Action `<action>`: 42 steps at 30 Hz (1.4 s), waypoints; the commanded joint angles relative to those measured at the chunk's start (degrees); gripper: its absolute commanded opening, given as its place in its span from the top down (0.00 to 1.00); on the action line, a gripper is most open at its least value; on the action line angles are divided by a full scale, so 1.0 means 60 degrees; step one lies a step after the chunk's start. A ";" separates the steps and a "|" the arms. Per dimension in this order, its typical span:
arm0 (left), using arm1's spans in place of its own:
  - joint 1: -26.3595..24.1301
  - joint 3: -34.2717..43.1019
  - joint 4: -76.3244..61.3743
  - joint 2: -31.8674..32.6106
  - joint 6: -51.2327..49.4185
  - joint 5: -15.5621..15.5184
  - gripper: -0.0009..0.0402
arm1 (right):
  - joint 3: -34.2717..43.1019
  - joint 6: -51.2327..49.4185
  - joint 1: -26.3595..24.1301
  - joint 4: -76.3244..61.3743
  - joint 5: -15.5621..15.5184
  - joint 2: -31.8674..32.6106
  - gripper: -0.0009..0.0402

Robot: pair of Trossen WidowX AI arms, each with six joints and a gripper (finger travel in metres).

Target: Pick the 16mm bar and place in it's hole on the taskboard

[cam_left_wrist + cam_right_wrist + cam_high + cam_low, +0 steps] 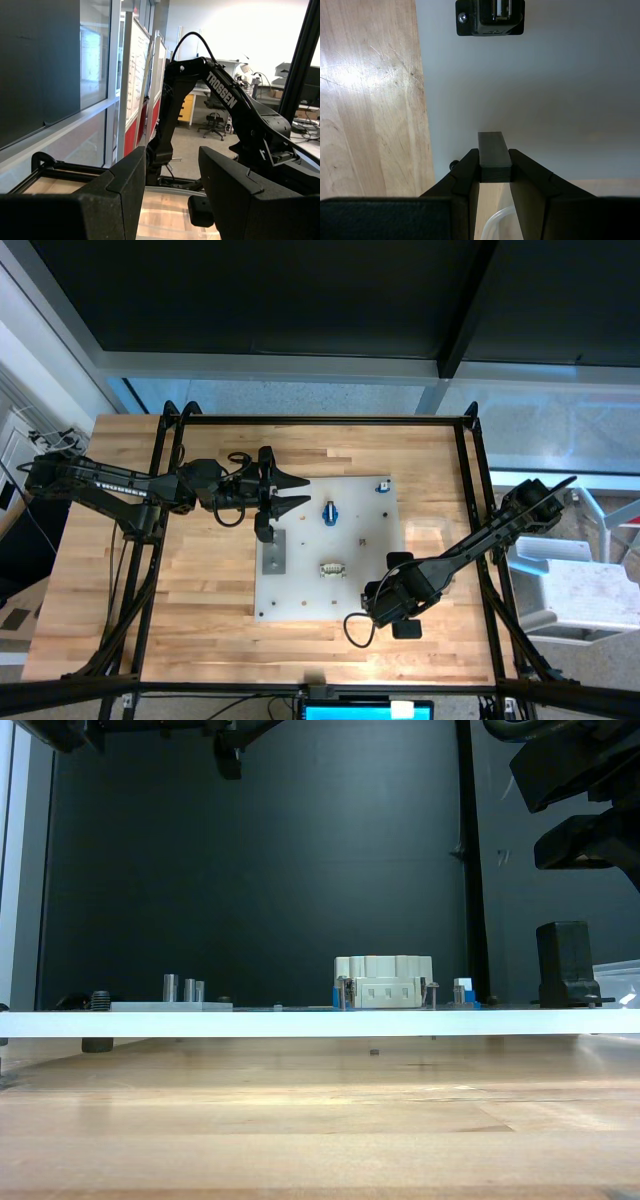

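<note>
16mm bar in right gripper (board edge); left gripper opposite.

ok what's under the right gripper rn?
The right gripper, shut on the 16mm bar, hangs over the white taskboard near its edge with the table. Board directly beneath the bar is covered. The left gripper, open, is above the board's far-left edge.

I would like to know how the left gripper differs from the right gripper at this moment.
The left gripper has its fingers apart with nothing between; the right gripper is shut on the dark rectangular 16mm bar. The left points level over the far-left corner of the white taskboard; the right points down at its near-right corner. Both are black.
</note>
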 commanded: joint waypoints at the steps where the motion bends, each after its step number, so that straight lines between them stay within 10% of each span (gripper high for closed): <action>1: 0.0004 0.0004 0.0000 0.0000 0.0000 0.0000 0.63 | -0.0011 -0.0022 0.0004 -0.0033 -0.0076 -0.0004 0.91; 19: 0.0004 0.0004 0.0000 0.0000 0.0000 0.0000 0.63 | 0.0743 -0.0025 0.0007 -0.0954 -0.0306 -0.0036 0.28; 42: 0.0004 0.0004 0.0000 0.0000 0.0004 0.0000 0.63 | 0.1260 -0.0091 0.0007 -0.1552 -0.0313 -0.0044 0.24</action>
